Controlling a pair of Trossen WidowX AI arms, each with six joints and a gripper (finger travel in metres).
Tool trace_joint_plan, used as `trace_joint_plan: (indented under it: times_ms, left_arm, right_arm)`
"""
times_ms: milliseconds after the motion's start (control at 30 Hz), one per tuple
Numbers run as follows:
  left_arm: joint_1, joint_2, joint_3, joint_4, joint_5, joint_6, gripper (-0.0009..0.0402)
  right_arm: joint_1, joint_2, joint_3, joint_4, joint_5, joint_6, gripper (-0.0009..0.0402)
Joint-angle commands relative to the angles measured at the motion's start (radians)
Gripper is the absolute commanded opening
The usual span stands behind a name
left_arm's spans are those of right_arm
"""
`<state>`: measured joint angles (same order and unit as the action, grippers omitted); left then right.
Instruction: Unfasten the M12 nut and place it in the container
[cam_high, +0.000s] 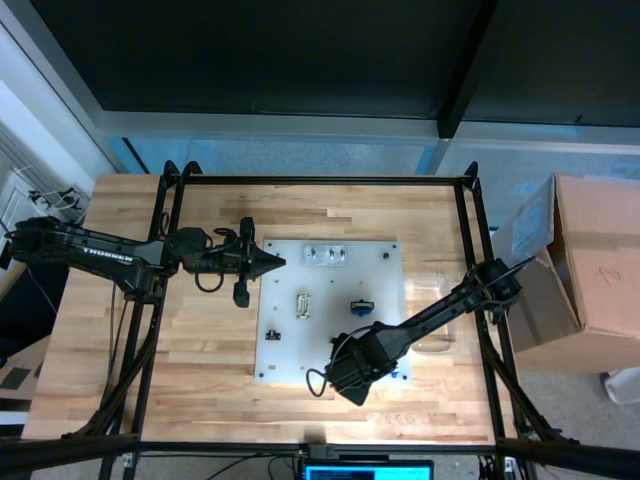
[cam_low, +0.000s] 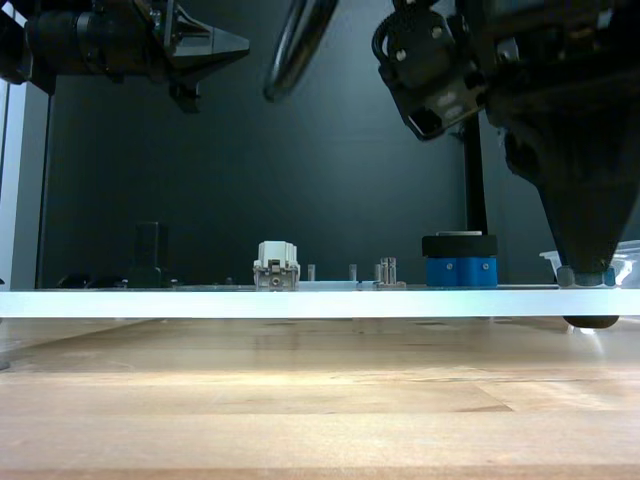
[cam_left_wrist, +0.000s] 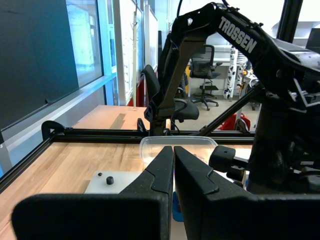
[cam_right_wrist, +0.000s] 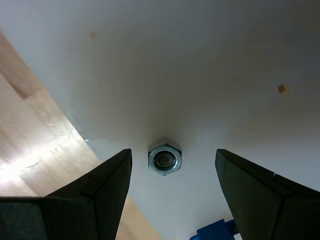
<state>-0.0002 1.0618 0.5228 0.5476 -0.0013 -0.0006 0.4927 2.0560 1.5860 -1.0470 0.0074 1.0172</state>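
High cam above near edge, low cam tabletop lvl, both share board (cam_high: 330, 290), wrist cams close-in

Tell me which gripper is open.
The right gripper: its fingers stand spread either side of the silver nut on the white board. The left gripper, raised over the board's left edge, is shut.

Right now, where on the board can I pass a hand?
Bare: board between white connector and blue part. Crowded: near right corner, where the open right pincer hangs over the nut, stud unseen. Shut left pincer hovers at far left edge.
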Motion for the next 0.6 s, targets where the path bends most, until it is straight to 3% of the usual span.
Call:
trace_joint_plan:
  times_ms: [33, 167, 600]
  left_arm:
    - [0.000, 0.000, 0.000, 0.001, 0.000, 0.000, 0.0000]
    - [0.000, 0.000, 0.000, 0.000, 0.000, 0.000, 0.0000]
    - [0.000, 0.000, 0.000, 0.000, 0.000, 0.000, 0.0000]
  right_arm:
    - [0.000, -0.001, -0.010, 0.021, 0.000, -0.002, 0.0233]
    - [-0.001, -0.001, -0.011, 0.021, 0.000, -0.003, 0.0211]
    - [-0.002, -0.001, -0.011, 0.026, 0.000, -0.004, 0.0084]
